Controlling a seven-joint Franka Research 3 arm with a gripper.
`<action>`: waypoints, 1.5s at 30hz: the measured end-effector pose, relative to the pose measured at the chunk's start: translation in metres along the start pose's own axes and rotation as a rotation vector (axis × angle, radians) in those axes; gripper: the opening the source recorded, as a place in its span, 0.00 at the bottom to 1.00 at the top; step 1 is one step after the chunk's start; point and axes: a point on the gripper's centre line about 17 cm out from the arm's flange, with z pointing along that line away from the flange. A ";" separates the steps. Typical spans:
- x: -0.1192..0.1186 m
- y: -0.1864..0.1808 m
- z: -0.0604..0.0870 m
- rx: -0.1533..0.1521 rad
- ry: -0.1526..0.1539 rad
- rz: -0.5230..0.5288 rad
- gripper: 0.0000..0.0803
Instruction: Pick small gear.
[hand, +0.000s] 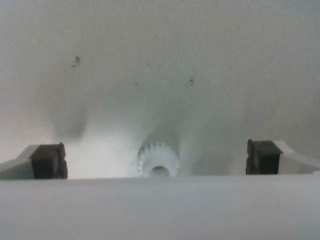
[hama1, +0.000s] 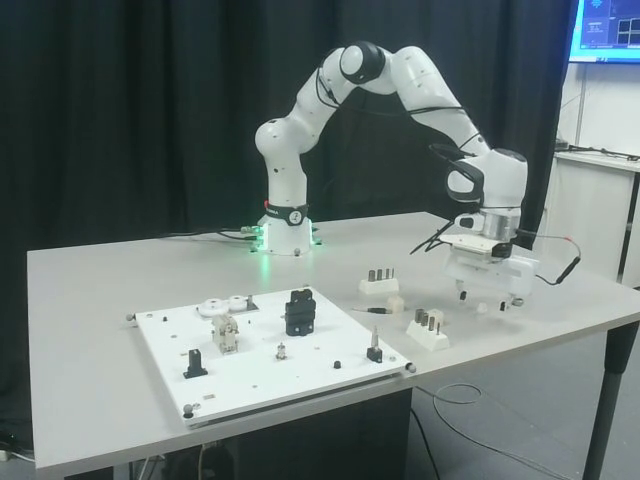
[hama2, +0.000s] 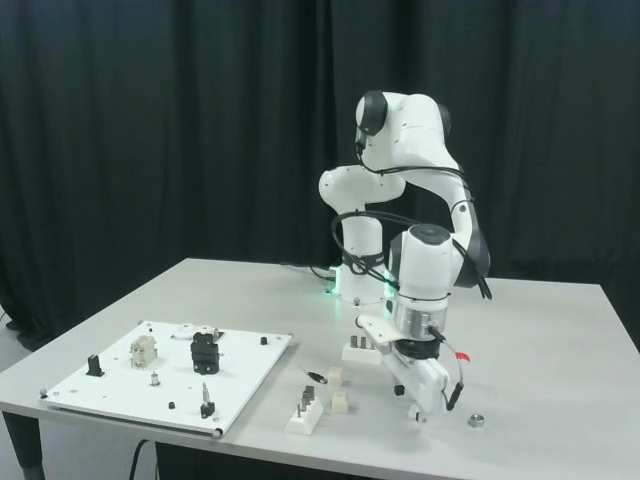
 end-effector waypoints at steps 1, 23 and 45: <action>0.000 0.000 0.001 -0.001 0.000 0.000 1.00; -0.003 0.004 0.019 -0.016 0.003 0.020 1.00; -0.004 0.003 0.020 -0.019 0.023 -0.012 0.24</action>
